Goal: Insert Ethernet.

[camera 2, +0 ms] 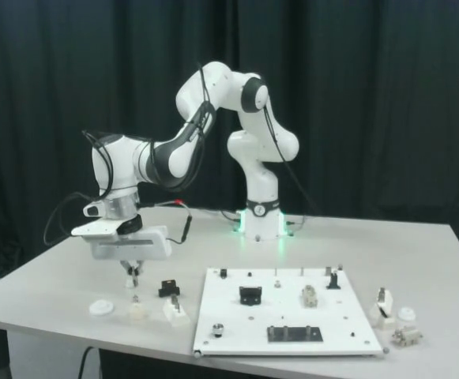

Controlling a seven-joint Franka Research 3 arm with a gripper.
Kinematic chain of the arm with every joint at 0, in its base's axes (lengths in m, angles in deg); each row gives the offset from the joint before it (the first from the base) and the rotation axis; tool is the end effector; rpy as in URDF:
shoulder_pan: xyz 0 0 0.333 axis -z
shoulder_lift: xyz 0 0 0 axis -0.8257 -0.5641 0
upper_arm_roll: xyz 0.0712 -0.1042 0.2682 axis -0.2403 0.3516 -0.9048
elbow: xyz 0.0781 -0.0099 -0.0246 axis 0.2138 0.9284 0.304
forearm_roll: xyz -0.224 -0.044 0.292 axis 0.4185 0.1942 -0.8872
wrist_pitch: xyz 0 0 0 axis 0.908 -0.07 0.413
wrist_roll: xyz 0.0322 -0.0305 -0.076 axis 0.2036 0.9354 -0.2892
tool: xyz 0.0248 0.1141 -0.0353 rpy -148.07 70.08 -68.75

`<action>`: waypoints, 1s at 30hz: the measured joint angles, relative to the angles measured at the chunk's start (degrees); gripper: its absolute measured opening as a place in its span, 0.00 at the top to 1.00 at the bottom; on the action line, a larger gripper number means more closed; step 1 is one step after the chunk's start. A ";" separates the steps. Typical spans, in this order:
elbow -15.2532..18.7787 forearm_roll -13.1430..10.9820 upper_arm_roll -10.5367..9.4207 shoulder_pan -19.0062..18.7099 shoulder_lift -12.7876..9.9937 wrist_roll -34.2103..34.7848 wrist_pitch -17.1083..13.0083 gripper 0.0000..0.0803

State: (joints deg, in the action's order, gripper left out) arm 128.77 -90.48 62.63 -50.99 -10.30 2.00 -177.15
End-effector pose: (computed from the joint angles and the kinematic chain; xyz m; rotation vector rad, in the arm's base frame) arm 0.6281 -0.2057 0.2720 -2.8609 1.1458 0.1064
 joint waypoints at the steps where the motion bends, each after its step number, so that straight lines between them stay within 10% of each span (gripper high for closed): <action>1: 0.00 0.02 0.00 0.00 0.00 0.00 0.00 0.91; 30: 0.43 0.79 0.07 -1.23 0.26 -1.91 2.51 0.91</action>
State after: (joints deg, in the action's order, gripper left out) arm 129.20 -89.69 62.70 -52.22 -10.05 0.10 -174.64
